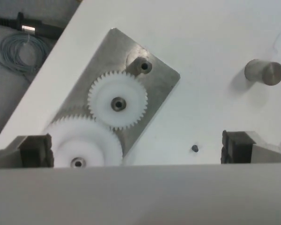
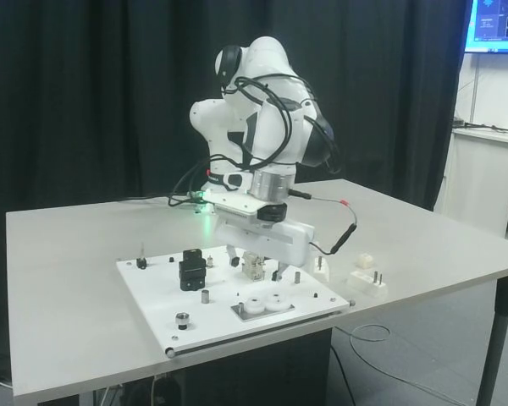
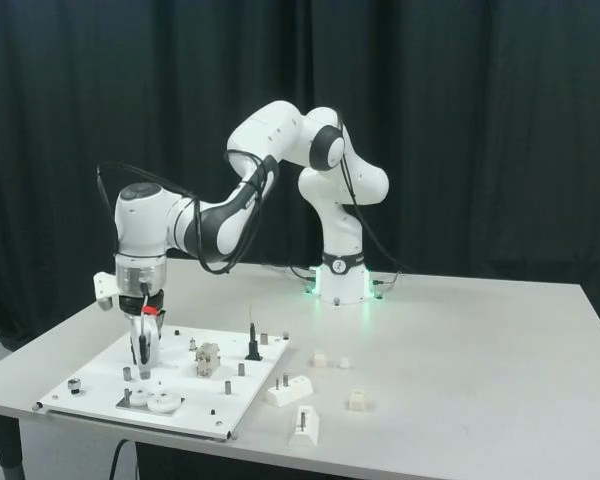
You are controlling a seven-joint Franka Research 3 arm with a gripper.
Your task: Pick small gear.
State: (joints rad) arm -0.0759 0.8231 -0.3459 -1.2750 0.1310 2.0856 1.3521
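wrist view: the gripper (image 1: 138, 150) has its two fingers spread wide with nothing between them, one black pad (image 1: 37, 151) at each side of the picture. two white gears sit meshed on a grey metal plate (image 1: 152, 89); the small gear (image 1: 117, 100) is on the middle peg, untouched, and the bigger gear (image 1: 82, 143) beside it is partly behind one finger. a bare peg (image 1: 141, 65) stands at the plate's far end. the plate lies on the white board (image 1: 196, 37), close to that board's front edge as the first room view shows it. from the first room view the gripper (image 2: 256, 264) hangs above the board (image 2: 152, 292), back from the gears (image 2: 265, 304), not yet down at gear height. from the second room view the arm reaches over the board's near end. my reading: approach only, no grasp yet. left to do: centre the fingers over the small gear, descend, close, lift it off its peg. the meshed teeth could drag the big one.
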